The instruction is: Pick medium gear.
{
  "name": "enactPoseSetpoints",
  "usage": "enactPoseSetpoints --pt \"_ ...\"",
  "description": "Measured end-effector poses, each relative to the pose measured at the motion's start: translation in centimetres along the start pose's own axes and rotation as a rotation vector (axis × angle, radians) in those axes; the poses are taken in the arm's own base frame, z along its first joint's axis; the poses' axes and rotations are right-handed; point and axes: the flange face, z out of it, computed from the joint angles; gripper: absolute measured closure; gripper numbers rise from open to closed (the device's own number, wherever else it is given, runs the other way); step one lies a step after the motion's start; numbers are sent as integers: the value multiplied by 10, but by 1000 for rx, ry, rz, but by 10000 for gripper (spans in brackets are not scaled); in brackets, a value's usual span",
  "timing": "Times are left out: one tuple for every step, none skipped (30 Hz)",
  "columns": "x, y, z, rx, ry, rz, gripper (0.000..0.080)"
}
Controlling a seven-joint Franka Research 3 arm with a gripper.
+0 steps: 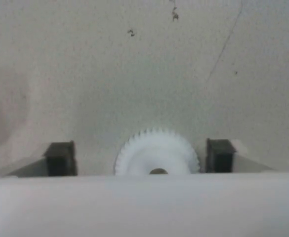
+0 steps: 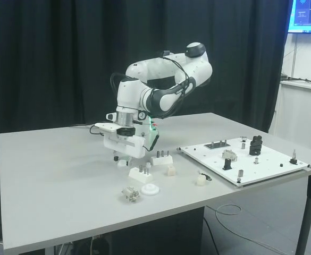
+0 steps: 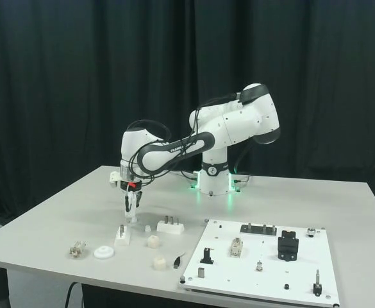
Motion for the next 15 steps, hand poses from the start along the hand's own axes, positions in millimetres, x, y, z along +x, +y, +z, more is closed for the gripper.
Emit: enactPoseSetpoints --pt "0 0 0 0 0 0 3" --pt "0 0 0 -1 0 0 3" --pt "0 0 1 -1 0 0 266" --pt "0 0 1 -2 0 -1 266" --pt "-1 0 1 -3 -1 -1 266" --pt "-1 1 2 -4 -1 0 266" --pt "-1 1 2 -5 -1 1 266" --pt "-1 1 3 -7 -2 1 266" --pt "-1 1 3 -7 -2 2 424" --pt "-2 1 3 -7 -2 4 424" --pt "-2 1 3 -7 -2 4 424" --pt "-2 1 3 -7 -2 4 424" --pt "-2 1 3 -7 -2 5 424" --pt "-2 1 3 -7 -2 5 424" --pt "-2 1 3 -7 -2 5 424"
